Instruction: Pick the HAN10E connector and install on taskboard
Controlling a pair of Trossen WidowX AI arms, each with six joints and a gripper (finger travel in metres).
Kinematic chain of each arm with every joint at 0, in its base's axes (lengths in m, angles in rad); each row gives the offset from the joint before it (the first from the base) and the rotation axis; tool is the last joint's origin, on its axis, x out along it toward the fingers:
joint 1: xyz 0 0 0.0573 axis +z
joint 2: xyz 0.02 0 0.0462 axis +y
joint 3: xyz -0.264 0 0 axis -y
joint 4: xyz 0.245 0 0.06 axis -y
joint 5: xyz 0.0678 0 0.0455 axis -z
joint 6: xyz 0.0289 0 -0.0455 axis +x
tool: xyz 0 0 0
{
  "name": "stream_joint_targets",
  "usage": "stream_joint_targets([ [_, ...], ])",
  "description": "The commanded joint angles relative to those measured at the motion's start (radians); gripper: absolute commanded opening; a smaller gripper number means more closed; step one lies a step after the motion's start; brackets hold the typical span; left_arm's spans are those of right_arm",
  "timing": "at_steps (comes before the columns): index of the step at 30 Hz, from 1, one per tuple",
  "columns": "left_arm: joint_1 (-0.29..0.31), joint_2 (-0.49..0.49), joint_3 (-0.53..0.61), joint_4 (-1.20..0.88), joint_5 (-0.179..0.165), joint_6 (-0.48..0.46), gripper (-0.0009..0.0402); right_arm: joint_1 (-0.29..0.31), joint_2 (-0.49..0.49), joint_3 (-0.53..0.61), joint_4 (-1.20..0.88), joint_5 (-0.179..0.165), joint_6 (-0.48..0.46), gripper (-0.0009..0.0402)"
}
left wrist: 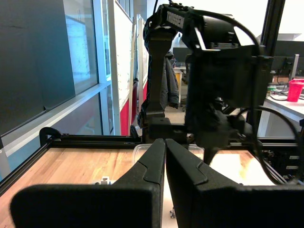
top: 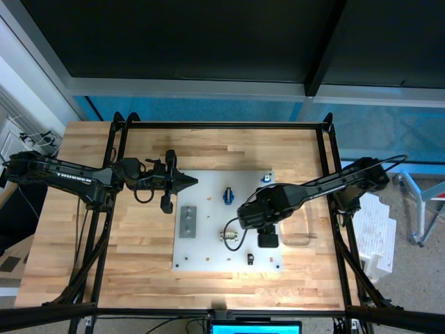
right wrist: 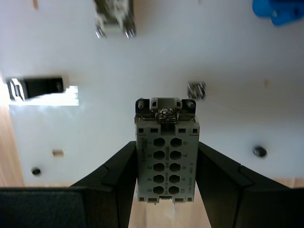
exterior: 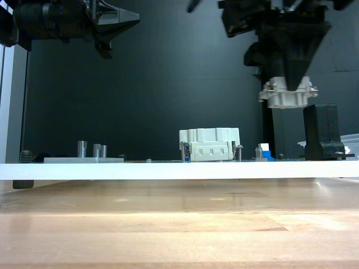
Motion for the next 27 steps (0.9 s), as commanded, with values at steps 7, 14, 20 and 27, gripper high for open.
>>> stream_joint_targets([
  [7,0.0,0.0,0.0,0.0,0.0,0.0,0.0001,0.006,0.137,0.153,-0.005,0.0,0.013,0.0034],
  [14,0.0,0.0,0.0,0.0,0.0,0.0,0.0001,0.005,0.219,0.245,-0.013,-0.002,0.012,0.0034],
  [20,0.0,0.0,0.0,0.0,0.0,0.0,0.0001,0.005,0.282,0.332,-0.037,-0.003,0.012,0.0034],
  [27,0.0,0.0,0.0,0.0,0.0,0.0,0.0001,0.005,0.352,0.419,-0.059,-0.003,0.011,0.0034],
])
